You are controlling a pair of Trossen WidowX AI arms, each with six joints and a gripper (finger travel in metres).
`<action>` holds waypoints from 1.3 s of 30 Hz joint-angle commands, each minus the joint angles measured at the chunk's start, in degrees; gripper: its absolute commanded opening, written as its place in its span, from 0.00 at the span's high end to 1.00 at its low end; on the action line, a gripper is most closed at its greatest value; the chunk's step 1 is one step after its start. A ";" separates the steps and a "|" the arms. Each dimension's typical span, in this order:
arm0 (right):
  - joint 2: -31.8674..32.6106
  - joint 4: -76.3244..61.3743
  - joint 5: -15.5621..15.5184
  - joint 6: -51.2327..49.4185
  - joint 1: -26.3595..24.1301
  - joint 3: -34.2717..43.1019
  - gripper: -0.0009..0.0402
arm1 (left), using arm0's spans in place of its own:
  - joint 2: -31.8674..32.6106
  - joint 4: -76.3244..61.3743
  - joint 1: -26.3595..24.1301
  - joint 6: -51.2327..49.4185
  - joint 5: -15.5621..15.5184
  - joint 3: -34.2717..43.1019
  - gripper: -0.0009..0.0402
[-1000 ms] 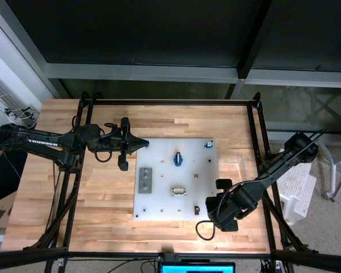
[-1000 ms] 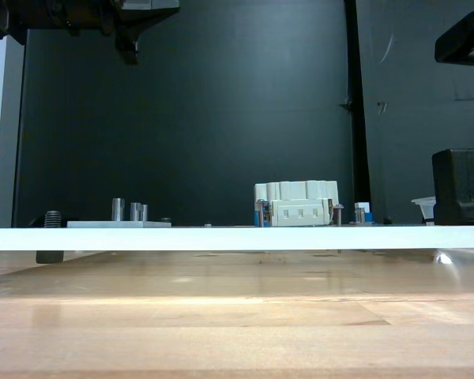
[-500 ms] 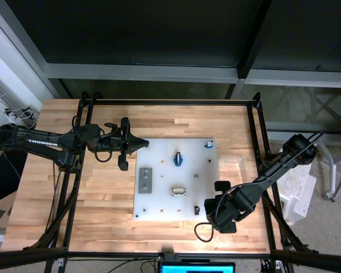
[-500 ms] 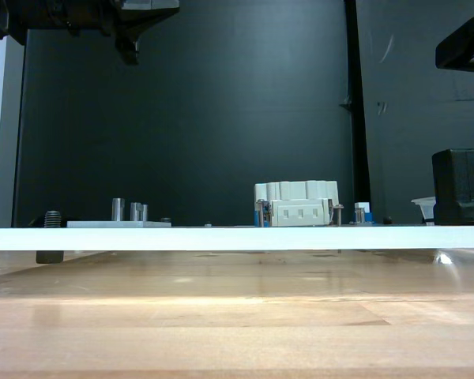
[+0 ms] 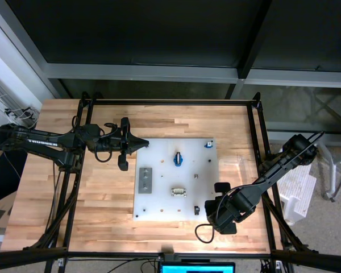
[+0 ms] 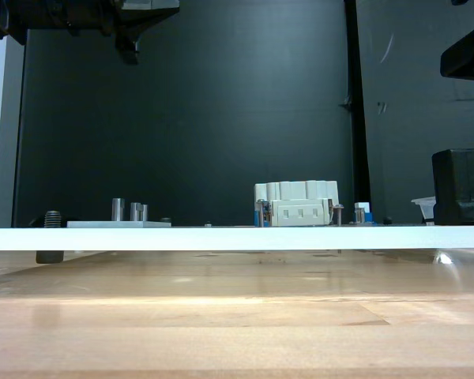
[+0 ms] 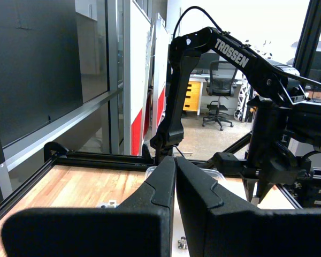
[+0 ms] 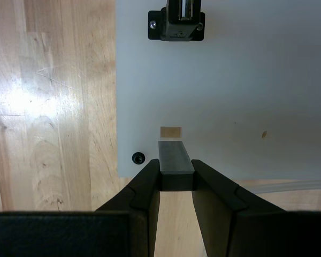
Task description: Pick the 16mm bar and install on taskboard
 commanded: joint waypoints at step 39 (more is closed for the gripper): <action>0.00 3.58 0.04 -0.09 0.48 -4.11 0.94 | 0.00 0.00 0.02 0.02 0.00 0.00 0.98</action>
